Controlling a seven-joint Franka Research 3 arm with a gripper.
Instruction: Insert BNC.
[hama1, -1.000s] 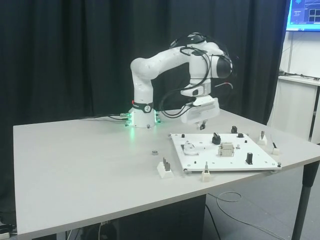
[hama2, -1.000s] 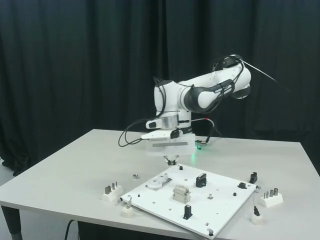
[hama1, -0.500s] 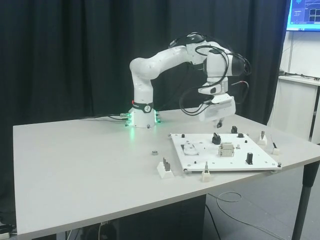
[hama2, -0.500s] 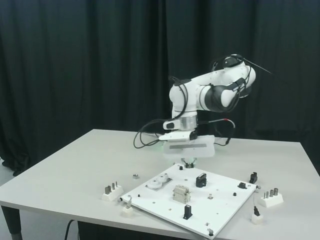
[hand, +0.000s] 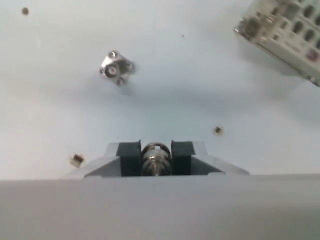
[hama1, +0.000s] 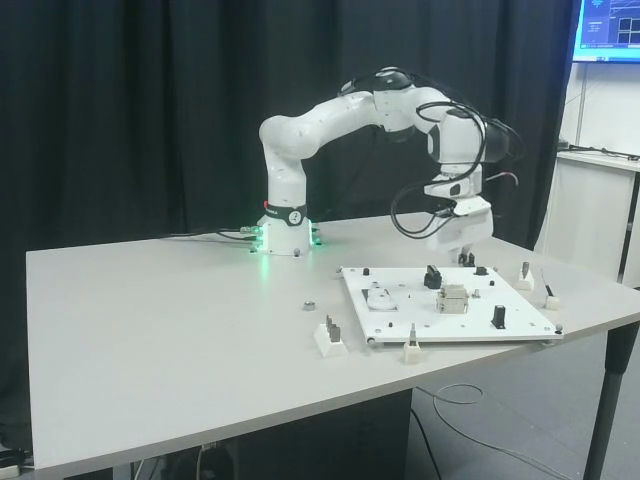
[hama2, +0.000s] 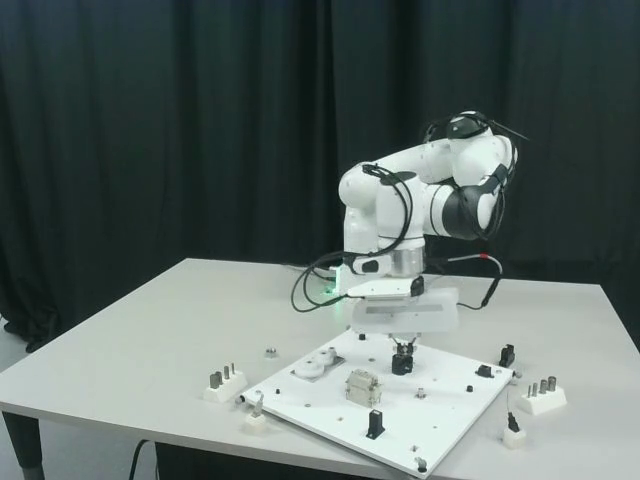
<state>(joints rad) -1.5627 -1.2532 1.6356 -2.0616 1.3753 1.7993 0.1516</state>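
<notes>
Hand (hand: 157, 159) clamped on BNC plug (hand: 156, 161), hovering over white board (hama2: 440, 415) on bench (hama1: 150, 330). I see BNC socket (hand: 116, 68) on board, apart from plug; alignment hard to judge.

One white board (hama2: 440, 420), four small white stands (hama2: 222, 388).

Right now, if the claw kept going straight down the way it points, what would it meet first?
Probably bare white board: the claw holds the BNC plug, and the BNC socket lies off to one side. Depth is unclear.
</notes>
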